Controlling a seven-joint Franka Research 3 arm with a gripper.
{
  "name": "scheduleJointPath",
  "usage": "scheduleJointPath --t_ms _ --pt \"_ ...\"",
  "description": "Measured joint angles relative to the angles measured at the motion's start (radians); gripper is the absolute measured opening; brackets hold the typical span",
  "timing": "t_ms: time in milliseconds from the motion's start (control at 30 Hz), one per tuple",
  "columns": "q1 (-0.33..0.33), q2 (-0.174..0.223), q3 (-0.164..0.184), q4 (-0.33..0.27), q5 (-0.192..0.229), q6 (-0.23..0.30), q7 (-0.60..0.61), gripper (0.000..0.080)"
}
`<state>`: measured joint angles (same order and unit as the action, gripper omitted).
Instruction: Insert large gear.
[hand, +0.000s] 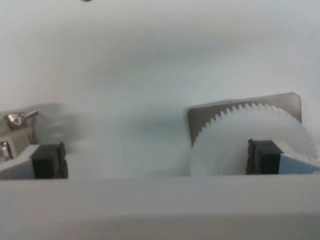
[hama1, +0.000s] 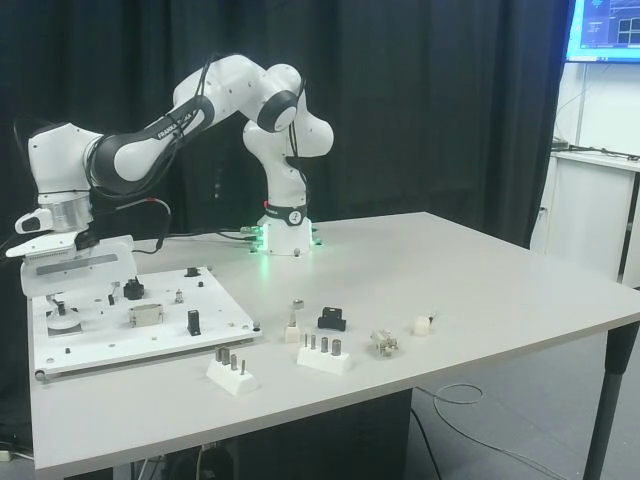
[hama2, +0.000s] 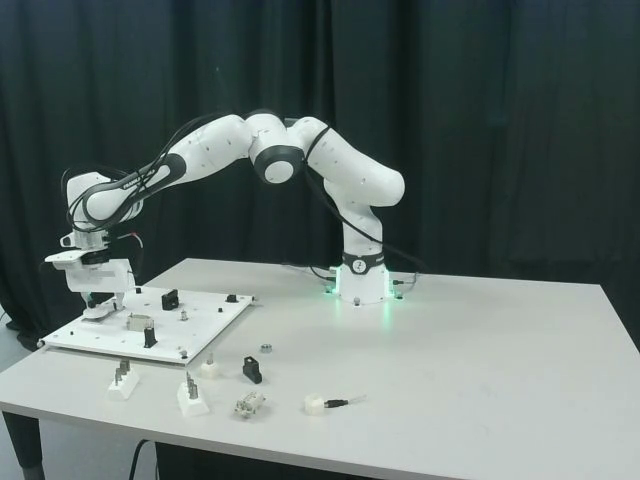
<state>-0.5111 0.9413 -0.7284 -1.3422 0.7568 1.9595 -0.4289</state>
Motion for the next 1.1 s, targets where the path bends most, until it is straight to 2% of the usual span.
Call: scheduleJointPath --t_ms 1100 --pt "0.0 -0.008 -0.003 -0.016 -0.004 0.0 -0.029 0.08"
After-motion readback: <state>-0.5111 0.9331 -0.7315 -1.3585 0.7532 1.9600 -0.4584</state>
